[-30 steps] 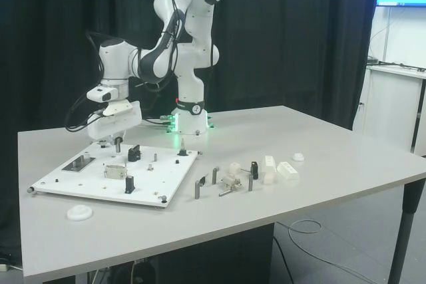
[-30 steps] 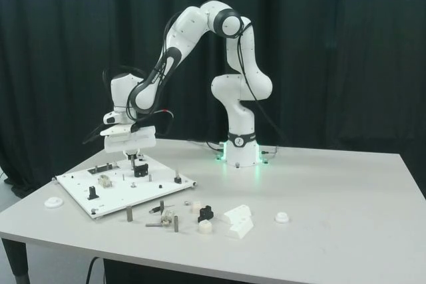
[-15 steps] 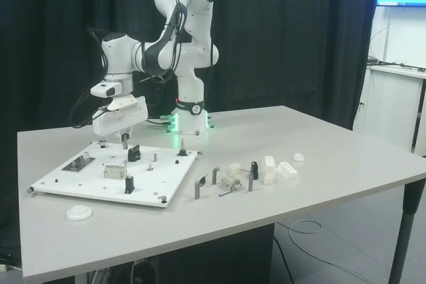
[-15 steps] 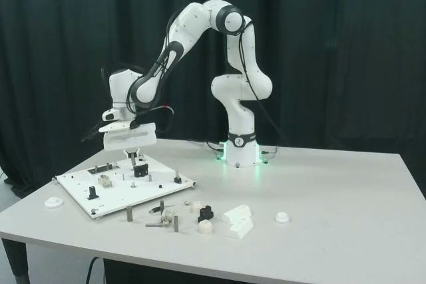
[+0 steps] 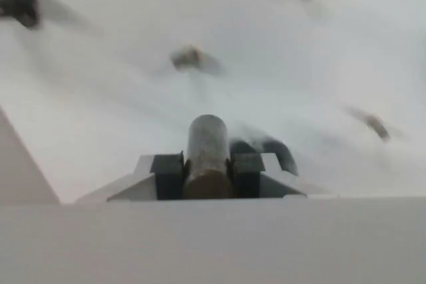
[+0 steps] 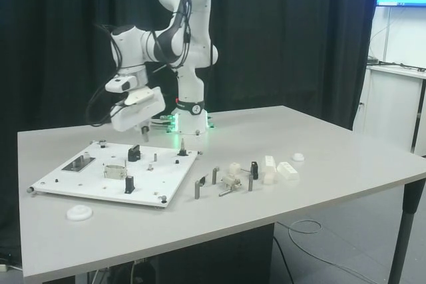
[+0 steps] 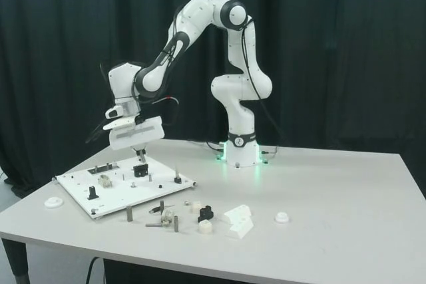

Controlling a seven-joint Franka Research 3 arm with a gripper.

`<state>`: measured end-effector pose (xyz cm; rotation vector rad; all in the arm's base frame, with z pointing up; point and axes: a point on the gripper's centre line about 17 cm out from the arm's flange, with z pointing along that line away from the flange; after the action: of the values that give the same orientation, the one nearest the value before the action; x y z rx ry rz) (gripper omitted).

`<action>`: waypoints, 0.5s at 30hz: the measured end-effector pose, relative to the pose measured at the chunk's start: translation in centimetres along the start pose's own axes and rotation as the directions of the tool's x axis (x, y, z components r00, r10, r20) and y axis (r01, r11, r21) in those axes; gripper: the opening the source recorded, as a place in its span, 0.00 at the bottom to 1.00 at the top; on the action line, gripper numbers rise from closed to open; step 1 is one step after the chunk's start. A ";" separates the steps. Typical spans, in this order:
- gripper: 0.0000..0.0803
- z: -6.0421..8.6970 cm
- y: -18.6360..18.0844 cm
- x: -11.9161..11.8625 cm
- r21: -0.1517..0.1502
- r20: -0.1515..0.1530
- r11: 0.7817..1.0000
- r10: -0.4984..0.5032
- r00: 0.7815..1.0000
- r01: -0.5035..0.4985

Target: Place round peg 4.

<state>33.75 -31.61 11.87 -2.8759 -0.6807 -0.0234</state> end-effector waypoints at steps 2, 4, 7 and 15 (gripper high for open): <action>0.19 0.0 -0.8 1.0 0.015 0.000 1.000 0.001 1.000 -0.001; 0.19 0.0 -1.6 2.0 0.028 0.005 1.000 0.000 1.000 0.000; 0.19 0.2 -2.8 3.5 0.043 0.018 0.999 0.004 1.000 -0.005; 0.19 0.9 -6.0 7.1 0.066 0.079 0.998 0.018 0.997 -0.023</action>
<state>37.37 -23.04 12.49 -2.8319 -0.6530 0.1130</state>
